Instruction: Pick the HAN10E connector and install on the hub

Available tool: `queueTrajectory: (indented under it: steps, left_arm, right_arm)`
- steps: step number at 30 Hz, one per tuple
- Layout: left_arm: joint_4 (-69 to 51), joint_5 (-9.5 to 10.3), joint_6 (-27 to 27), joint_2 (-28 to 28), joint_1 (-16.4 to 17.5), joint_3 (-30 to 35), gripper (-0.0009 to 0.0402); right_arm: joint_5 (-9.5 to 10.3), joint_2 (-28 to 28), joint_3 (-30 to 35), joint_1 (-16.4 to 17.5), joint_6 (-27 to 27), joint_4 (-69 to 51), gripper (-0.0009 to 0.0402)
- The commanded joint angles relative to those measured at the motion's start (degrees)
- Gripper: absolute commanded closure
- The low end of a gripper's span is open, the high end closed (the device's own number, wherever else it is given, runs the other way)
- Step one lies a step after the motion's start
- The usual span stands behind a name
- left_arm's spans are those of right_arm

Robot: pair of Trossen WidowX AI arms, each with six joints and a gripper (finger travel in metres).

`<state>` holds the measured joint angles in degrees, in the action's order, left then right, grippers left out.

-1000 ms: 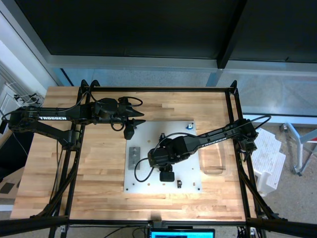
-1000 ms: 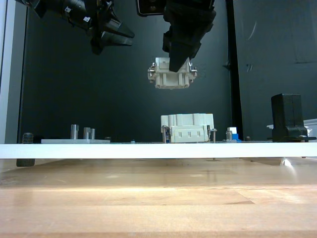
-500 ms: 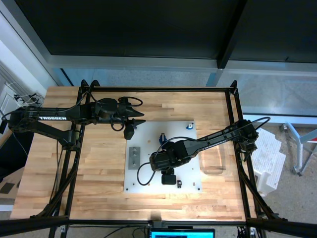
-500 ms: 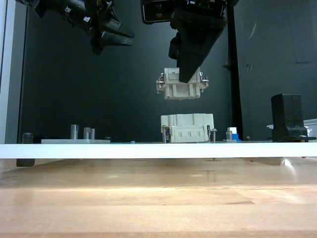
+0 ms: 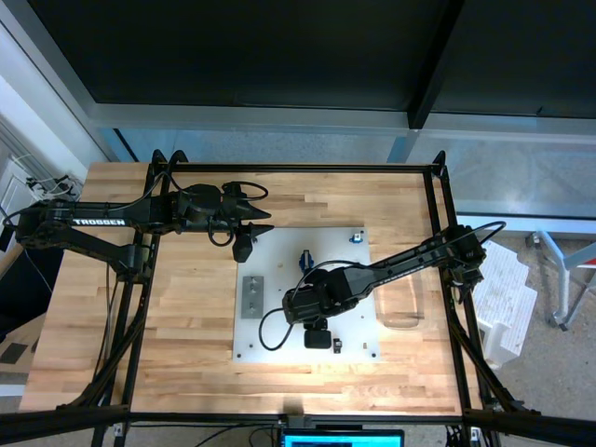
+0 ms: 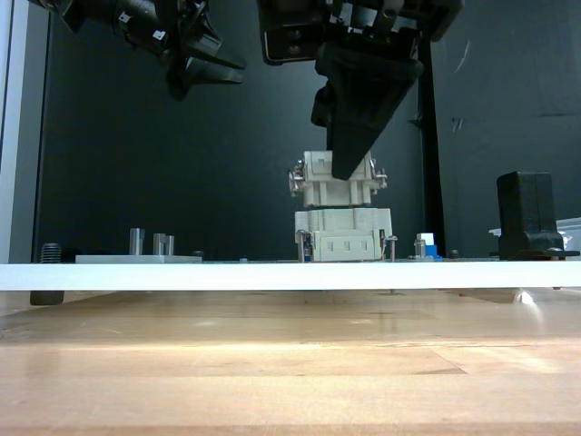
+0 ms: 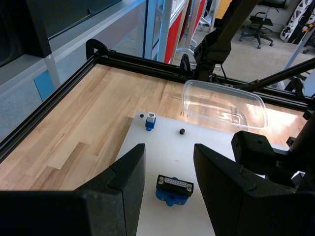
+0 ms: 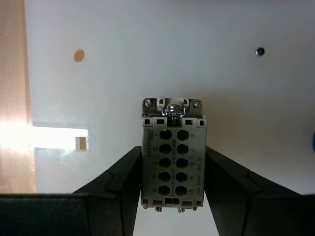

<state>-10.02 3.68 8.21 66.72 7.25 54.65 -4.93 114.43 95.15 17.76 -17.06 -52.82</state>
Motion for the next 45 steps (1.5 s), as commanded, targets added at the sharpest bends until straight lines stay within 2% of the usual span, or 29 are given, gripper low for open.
queueTrajectory:
  steps: [1,19,33,41,45]
  left_arm:
    - [0.0,0.0,0.0,0.02,0.02,0.02,0.0262]
    - [0.02,0.0,0.0,0.02,0.02,0.02,0.0262]
    - [0.0,0.0,0.0,0.02,0.02,0.02,0.0262]
    - [0.02,0.0,0.0,0.02,0.02,0.02,0.0262]
    - [0.0,0.0,0.0,0.02,0.02,0.02,0.0262]
  right_arm:
    - [0.0,-0.02,-0.22,0.02,0.04,-0.02,0.034]
    - [0.02,-0.02,-1.46,0.0,1.11,0.81,0.034]
    - [0.5,-0.24,-8.92,-0.04,1.03,8.79,0.034]
    - [0.48,-0.68,-8.74,-0.02,1.07,8.63,0.034]
    - [0.48,-1.27,-8.74,-0.02,1.03,8.72,0.0316]
